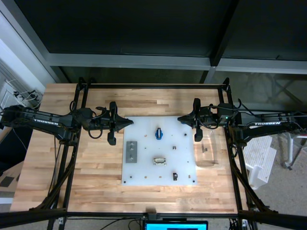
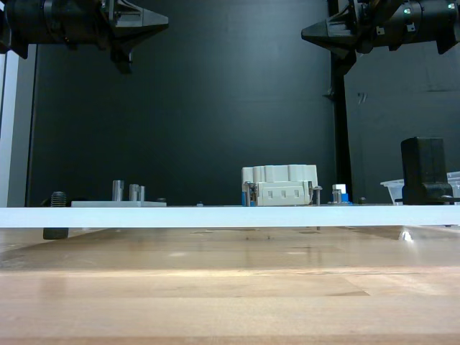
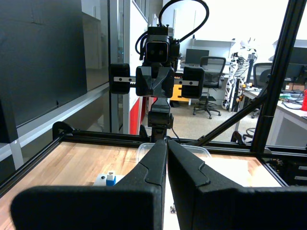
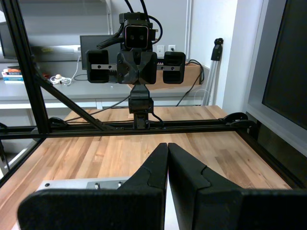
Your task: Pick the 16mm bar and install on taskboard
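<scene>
16mm bar: cannot tell where it lies; neither gripper holds it. Left gripper [image 1: 130, 122]: fingers pressed together, nothing between, high above far-left corner of white square taskboard [image 1: 144, 177]. Right gripper [image 1: 180, 119]: fingers likewise pressed together, high above far edge, right part. Tips face each other, well apart. Open room beneath both.

On board:
- one grey metal block [image 1: 131, 152] with three upright pegs [image 2: 134, 192]
- one blue part [image 1: 159, 133]
- one cream connector [image 1: 159, 161]
- one black block [image 1: 175, 176]

One clear plastic tray [image 1: 211, 163] just beside right edge.

My left gripper [image 1: 130, 122] and right gripper [image 1: 180, 119], jaws closed, hang tip to tip high over the white board [image 1: 144, 173], open air between them and above the short pins [image 2: 118, 190], white connector [image 2: 280, 185] and black block [image 2: 425, 171].
</scene>
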`<action>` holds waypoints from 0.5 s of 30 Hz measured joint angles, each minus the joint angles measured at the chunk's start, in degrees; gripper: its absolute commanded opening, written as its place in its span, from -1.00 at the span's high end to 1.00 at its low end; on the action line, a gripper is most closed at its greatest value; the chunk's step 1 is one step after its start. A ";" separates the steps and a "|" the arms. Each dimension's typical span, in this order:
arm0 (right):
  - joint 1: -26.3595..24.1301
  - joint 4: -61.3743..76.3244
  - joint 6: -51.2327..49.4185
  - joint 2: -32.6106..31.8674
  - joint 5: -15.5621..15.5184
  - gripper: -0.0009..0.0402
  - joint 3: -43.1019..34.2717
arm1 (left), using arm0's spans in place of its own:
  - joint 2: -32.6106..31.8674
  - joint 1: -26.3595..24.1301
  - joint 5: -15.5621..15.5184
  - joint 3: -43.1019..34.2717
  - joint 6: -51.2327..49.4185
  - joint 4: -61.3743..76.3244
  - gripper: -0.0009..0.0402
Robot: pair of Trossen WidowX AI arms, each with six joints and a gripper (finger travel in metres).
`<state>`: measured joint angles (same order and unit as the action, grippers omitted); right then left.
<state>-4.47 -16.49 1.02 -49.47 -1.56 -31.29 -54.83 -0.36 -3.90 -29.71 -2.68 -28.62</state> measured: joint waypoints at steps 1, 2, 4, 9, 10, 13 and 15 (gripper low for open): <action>-0.02 -0.02 0.00 0.00 0.02 0.96 0.00 | 0.00 0.00 0.00 -0.02 0.00 0.00 0.95; 0.00 -0.02 0.02 0.00 0.00 0.96 0.00 | -0.02 0.00 0.00 0.00 0.02 0.02 0.95; -0.02 -0.02 0.00 -0.02 0.00 0.96 0.00 | 0.00 0.00 -0.02 0.00 0.02 0.02 0.95; -0.02 -0.02 0.02 0.00 0.00 0.96 0.00 | 0.00 0.00 0.00 0.00 0.02 0.02 0.95; -0.02 0.00 0.02 0.00 0.00 0.96 0.00 | 0.00 0.00 0.00 -0.02 0.02 0.00 0.95; -0.02 0.00 0.20 0.00 0.00 0.96 0.00 | -0.02 0.00 0.00 0.00 0.02 0.00 0.95; -0.02 0.00 1.51 0.00 -0.02 0.96 -0.02 | -0.02 0.00 0.00 0.00 0.02 0.00 0.95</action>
<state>-4.49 -16.49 2.52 -49.47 -1.58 -31.31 -54.85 -0.36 -3.90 -29.71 -2.66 -28.62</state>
